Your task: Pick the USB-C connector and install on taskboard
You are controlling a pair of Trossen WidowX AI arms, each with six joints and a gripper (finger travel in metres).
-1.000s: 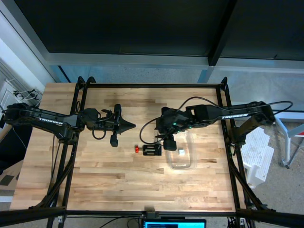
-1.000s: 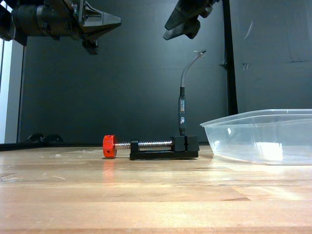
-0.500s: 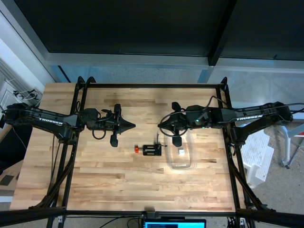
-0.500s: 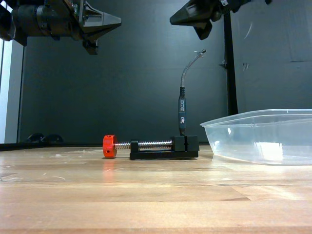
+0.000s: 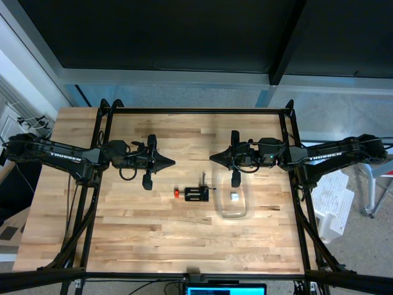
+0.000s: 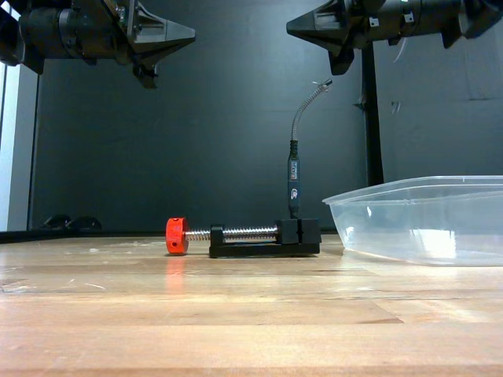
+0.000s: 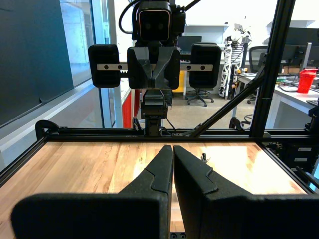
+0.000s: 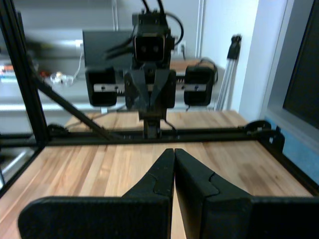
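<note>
Evidently the installing step is finishing, not beginning. The left end effector (image 5: 167, 163) is hovering high over the desk (image 5: 141, 233), its fingers (image 7: 162, 169) pressed together on nothing. Well below it and ahead of its tip, the taskboard (image 6: 302, 236) is lying flat, its red-orange knob (image 6: 177, 236) pointing back toward that side. The USB-C connector (image 6: 293, 177) is standing upright in the block's other end, a short springy lead curving above it. It looks seated, though the fit itself is too small to judge.

The right end effector (image 5: 213, 158) is hanging well above the connector and apart from it, fingers (image 8: 162, 174) likewise closed and empty. Below and behind its tip, a clear plastic tray (image 6: 393, 228) is holding a small white square piece (image 5: 234, 196).

Little is probably left to do. Any next move would call for checking that the plug sits true, approaching from straight above so the lead is not bent.

Pale wooden planks are forming the desk, a black frame (image 5: 196, 111) is edging it, and dark panels are closing the far side.
</note>
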